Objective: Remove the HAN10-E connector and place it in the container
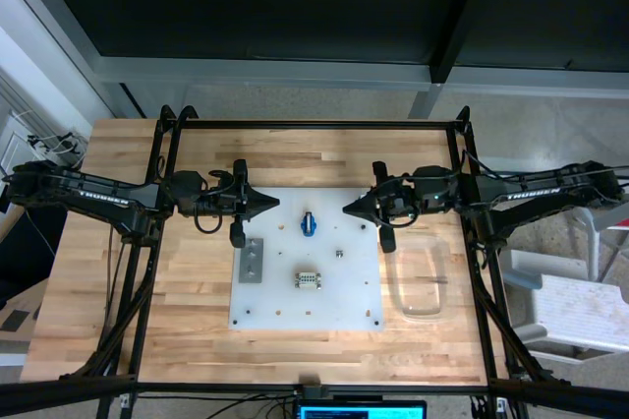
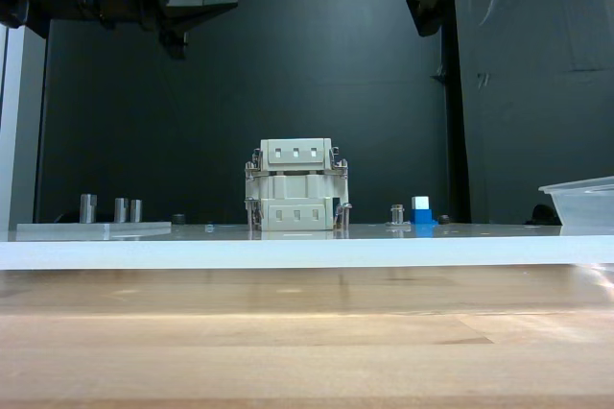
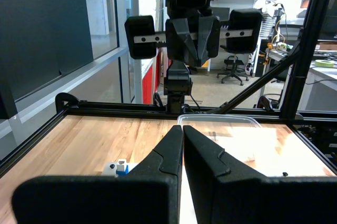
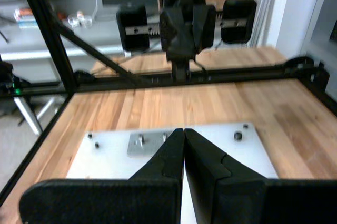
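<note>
Step in hand: none of the task looks done yet. The job now is the approach to the connector.
HAN10-E connector point(image 1: 308, 280): lower middle of the high view, on the white board point(image 1: 344, 306) toward its near edge. In the low view it stands upright at frame centre, pale blocks stacked inside a metal frame.
Container point(image 1: 421, 281): right of centre in the high view, on the wooden table point(image 1: 138, 271) just beside the board's right edge, well apart from the connector.
Left gripper point(image 1: 278, 205): above the board's upper-left part and high over it in the low view. Its fingers are pressed together and hold nothing.
Right gripper point(image 1: 346, 209): the mirror position above the board's upper-right part, fingers likewise pressed together and holding nothing.
Arm choice: the right arm seems the better pick, since the tray lies on its side.
Approach: spread the fingers first, then descend from straight above, staying clear of the blue part point(image 1: 308, 223) and the grey plate point(image 1: 253, 261).
Grip: pinch the upper block across its flat sides, not the wire clips.
Doubt: the side clips may be latched; the low view is too coarse to tell.
Lift: pull vertically, so the block does not jam or drag the board.
</note>
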